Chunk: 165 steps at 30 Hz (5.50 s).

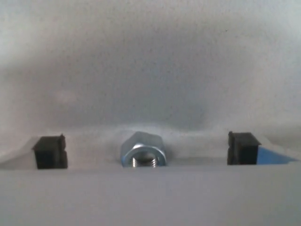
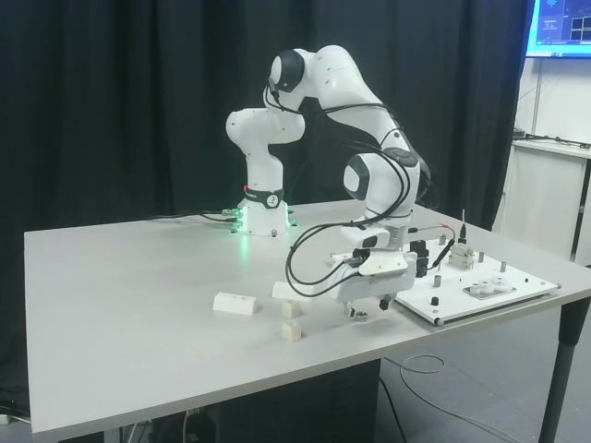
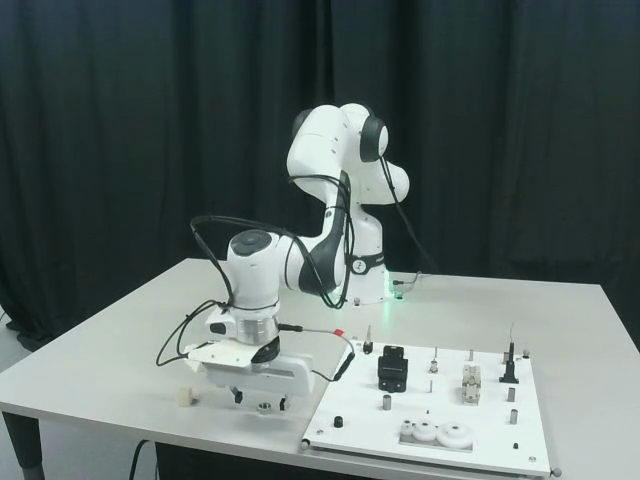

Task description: Remove round peg 4.

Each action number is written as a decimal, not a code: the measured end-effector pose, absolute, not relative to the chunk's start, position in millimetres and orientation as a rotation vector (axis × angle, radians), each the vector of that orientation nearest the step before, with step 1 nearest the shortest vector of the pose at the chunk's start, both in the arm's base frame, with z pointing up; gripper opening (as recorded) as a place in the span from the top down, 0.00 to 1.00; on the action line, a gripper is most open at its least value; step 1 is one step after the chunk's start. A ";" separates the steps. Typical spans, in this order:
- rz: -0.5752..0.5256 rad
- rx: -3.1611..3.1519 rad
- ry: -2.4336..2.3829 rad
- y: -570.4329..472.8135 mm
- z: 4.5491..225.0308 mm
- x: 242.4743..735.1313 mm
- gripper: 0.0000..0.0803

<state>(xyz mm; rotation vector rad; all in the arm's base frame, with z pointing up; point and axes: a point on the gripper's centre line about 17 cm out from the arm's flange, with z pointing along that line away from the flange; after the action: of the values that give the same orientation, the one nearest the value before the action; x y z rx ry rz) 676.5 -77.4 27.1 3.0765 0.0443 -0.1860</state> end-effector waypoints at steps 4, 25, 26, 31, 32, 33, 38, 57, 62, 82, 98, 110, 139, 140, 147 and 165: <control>-0.183 3.078 0.044 -76.6 35.3 677.3 0.03; -0.172 3.081 0.058 -70.7 50.9 679.8 0.00; -0.172 3.081 0.063 -70.5 51.1 679.9 0.00; -0.172 3.081 0.084 -69.8 51.4 680.1 0.00; -0.172 3.081 0.084 -69.8 51.4 680.0 0.00; -0.173 3.081 0.081 -69.9 51.4 680.0 0.00; -0.173 3.082 0.073 -69.9 51.3 679.7 0.00; -0.173 3.082 0.086 -67.8 51.8 680.1 0.00; -0.174 3.082 0.088 -66.6 52.6 679.9 0.00; -0.208 3.085 0.086 -62.2 60.3 673.6 0.00; -0.296 3.135 -0.012 -17.2 62.6 657.1 0.00; -0.347 3.141 -0.101 47.3 62.9 642.3 0.00; -0.289 3.101 -0.225 145.7 60.8 619.1 0.00; -0.283 3.101 -0.228 147.0 59.7 619.2 0.00; -0.244 3.104 -0.236 153.7 52.9 620.3 0.00; -0.182 3.111 -0.251 154.8 41.1 623.1 0.00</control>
<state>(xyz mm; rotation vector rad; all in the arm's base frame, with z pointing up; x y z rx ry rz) 623.1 154.8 41.1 3.1113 -0.2509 -0.1816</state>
